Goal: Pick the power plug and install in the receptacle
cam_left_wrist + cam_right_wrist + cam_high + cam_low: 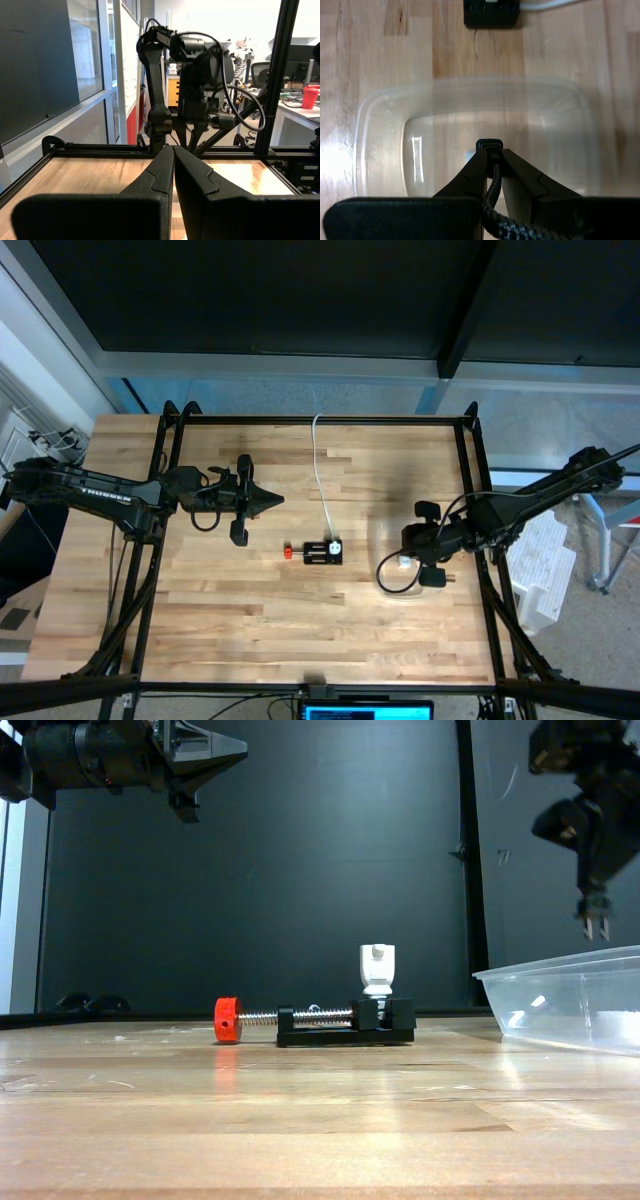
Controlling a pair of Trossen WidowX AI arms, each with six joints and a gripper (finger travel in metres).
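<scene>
Clearly the right pincer (491, 153) is closed on the power plug (489, 144), pinching its small black body at the fingertips. The braided cord (492, 200) trails back between the fingers. The plug hangs clear of the table, over the clear tray (380, 105) beneath the pincer. The receptacle (491, 11) sits beyond the tray, ahead of the pincer.

I judge the plug light and rigid but short and smooth. The body's sides are the place to hold it, though it could twist when pressed home. The limp cord may tug it sideways.

Only the low view shows the prongs (597, 928) pointing down and their height above the white socket face (377, 965). Only the wrist view shows the grip.

The left pincer (272, 500) hovers well apart, on the far side of the receptacle, fingers pressed together and holding nothing.
</scene>
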